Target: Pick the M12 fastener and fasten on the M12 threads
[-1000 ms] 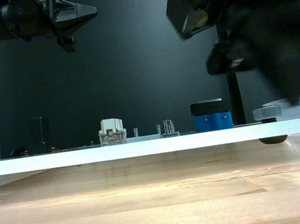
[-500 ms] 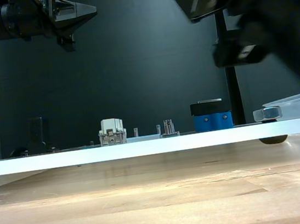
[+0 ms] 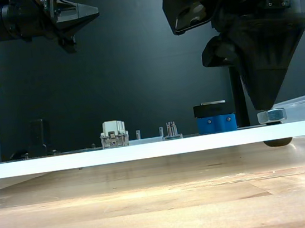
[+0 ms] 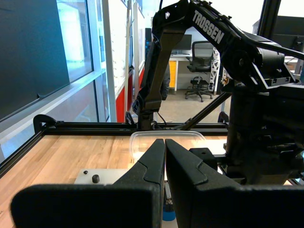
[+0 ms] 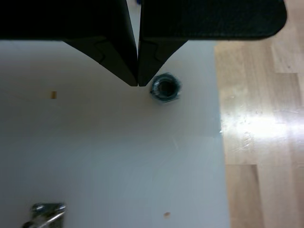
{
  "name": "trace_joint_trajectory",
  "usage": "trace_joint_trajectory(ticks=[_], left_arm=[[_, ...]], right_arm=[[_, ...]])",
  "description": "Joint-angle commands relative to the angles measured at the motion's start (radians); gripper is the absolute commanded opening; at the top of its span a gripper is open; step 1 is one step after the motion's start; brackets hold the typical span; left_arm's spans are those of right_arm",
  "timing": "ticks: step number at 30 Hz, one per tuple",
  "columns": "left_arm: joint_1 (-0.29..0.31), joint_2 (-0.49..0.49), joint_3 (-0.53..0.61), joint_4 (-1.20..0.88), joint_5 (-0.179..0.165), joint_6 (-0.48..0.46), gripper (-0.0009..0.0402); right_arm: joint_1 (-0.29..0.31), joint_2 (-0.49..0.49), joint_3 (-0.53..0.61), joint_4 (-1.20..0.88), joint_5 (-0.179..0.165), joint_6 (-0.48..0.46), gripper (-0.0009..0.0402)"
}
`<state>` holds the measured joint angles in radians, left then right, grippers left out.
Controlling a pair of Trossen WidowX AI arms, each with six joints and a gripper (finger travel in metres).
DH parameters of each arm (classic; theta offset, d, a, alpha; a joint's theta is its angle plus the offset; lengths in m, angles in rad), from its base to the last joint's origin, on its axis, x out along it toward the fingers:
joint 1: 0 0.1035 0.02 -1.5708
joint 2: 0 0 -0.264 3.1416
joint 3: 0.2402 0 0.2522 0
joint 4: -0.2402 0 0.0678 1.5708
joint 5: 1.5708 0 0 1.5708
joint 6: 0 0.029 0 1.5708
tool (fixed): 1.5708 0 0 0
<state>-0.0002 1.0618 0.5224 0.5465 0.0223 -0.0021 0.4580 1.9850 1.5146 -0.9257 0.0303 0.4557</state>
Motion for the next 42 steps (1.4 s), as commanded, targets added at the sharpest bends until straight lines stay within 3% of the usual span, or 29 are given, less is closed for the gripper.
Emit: trace_joint_trajectory(ticks=[1,18,19,20,22,23,24,25,28,30,34,40,42], left_arm=[[0.000,0.000,0.000,0.000,0.000,0.000,0.0000],[0.000,0.000,0.000,0.000,0.000,0.000,0.0000],[0.000,0.000,0.000,0.000,0.000,0.000,0.0000],[0.000,0.000,0.000,0.000,0.000,0.000,0.0000],[0.000,0.000,0.000,0.000,0.000,0.000,0.0000],[0.000,0.000,0.000,0.000,0.000,0.000,0.0000],[0.000,0.000,0.000,0.000,0.000,0.000,0.0000],[0.000,0.000,0.000,0.000,0.000,0.000,0.0000],[0.000,0.000,0.000,0.000,0.000,0.000,0.0000],[0.000,0.000,0.000,0.000,0.000,0.000,0.0000],[0.000,0.000,0.000,0.000,0.000,0.000,0.0000],[0.000,0.000,0.000,0.000,0.000,0.000,0.0000],[0.000,0.000,0.000,0.001,0.000,0.000,0.0000]], right_arm=[[0.000,0.003,-0.006,0.002,0.005,0.000,0.0000],[0.000,0.003,-0.027,0.030,-0.005,0.000,0.0000],[0.000,0.003,-0.027,0.030,-0.028,0.000,0.0000],[0.000,0.003,-0.027,0.031,-0.086,-0.013,0.0000],[0.000,0.002,-0.026,0.029,-0.262,-0.075,0.0000],[0.000,0.002,-0.026,0.027,-0.327,-0.089,0.0000],[0.000,0.002,-0.026,0.024,-0.358,-0.090,0.0000],[0.000,0.001,-0.026,0.021,-0.364,-0.090,0.0000],[0.000,-0.003,-0.026,0.019,-0.360,-0.087,0.0000],[0.000,-0.003,-0.026,0.019,-0.340,-0.086,0.0000],[0.000,-0.010,-0.026,0.019,-0.257,-0.052,0.0000],[-0.001,-0.031,-0.026,0.014,-0.089,-0.039,0.0000],[-0.003,-0.033,-0.026,0.011,-0.055,-0.032,0.0000]])
